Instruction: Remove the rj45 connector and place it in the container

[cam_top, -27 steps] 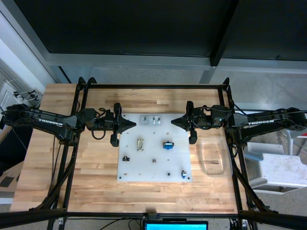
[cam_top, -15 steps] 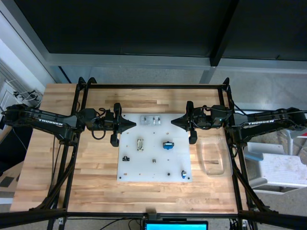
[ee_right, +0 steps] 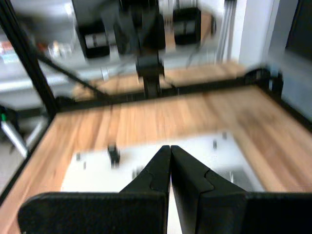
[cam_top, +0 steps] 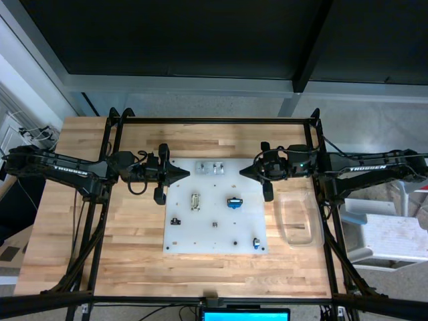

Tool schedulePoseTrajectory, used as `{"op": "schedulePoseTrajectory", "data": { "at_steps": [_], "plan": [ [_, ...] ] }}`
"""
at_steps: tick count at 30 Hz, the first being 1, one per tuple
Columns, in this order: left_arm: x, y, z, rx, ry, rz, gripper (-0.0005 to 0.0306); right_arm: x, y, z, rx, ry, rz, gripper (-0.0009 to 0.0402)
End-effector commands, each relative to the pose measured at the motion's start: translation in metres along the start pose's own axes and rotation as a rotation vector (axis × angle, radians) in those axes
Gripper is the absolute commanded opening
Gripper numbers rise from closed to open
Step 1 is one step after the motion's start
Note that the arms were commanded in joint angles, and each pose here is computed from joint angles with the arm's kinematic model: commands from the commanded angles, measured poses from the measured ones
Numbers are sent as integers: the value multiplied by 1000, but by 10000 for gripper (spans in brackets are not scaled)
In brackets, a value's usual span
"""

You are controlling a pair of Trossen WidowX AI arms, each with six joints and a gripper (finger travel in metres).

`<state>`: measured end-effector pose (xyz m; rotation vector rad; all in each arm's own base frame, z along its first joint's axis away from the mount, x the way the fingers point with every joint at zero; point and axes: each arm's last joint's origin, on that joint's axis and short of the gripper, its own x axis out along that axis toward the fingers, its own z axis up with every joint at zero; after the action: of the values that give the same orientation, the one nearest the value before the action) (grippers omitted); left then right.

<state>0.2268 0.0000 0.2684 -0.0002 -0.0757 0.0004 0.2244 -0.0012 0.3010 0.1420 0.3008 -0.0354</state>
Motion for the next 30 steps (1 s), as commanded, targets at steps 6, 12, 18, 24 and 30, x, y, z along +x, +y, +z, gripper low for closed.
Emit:
{"op": "schedulePoseTrajectory", "data": {
  "at_steps": [6, 12, 18, 24, 30],
  "plan": [
    [0, 0, 0, 0, 0, 0, 1, -4, 20, 15, -30, 294, 20, 0],
    [0, 0, 0, 0, -1, 0, 1, 1, 37, 19, -59, 502, -20, 0],
    [0, 0, 0, 0, -1, 0, 1, 8, 57, 17, -90, 654, -33, 0],
    [0, 0, 0, 0, 0, 0, 1, 15, 76, 15, -107, 746, -37, 0],
    [0, 0, 0, 0, -1, 0, 1, 18, 95, 13, -100, 797, -42, 0]
  ]
}}
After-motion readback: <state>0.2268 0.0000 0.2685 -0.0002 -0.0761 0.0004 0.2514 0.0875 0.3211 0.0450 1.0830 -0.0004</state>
